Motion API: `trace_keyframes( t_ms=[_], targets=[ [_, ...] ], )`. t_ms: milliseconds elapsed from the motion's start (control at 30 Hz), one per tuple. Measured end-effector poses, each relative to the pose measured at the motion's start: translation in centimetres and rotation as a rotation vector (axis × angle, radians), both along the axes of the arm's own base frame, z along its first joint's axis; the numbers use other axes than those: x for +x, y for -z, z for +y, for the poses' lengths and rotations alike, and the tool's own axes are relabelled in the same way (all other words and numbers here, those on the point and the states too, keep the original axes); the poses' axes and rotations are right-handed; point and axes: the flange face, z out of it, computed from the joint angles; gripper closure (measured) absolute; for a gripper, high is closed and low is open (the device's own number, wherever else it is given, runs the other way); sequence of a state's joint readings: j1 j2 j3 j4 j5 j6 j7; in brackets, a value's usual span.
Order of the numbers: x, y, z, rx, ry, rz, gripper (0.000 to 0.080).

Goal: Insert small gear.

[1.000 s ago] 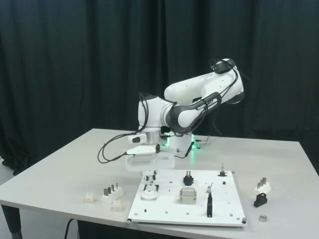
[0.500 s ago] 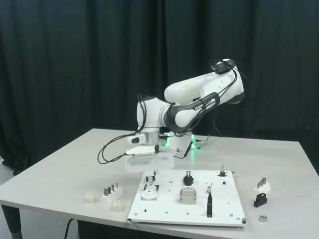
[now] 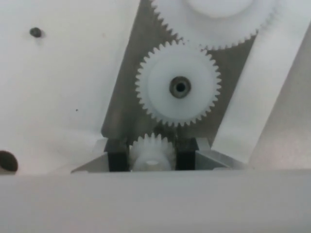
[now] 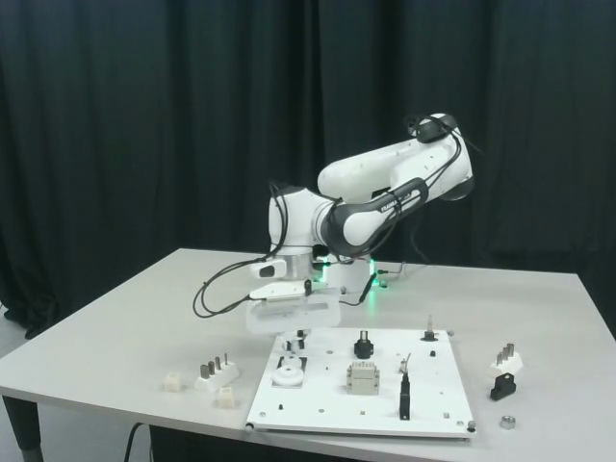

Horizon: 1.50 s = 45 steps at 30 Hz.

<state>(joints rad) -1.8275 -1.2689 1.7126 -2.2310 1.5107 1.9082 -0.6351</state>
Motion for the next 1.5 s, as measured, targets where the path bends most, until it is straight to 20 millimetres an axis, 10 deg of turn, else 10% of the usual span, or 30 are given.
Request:
trace_keyframes(
  t_ms=[1500],
  targets=[
    [0.08,0.21,0.06,-0.020,-0.016,-0.027,0.0606]
  ],
)
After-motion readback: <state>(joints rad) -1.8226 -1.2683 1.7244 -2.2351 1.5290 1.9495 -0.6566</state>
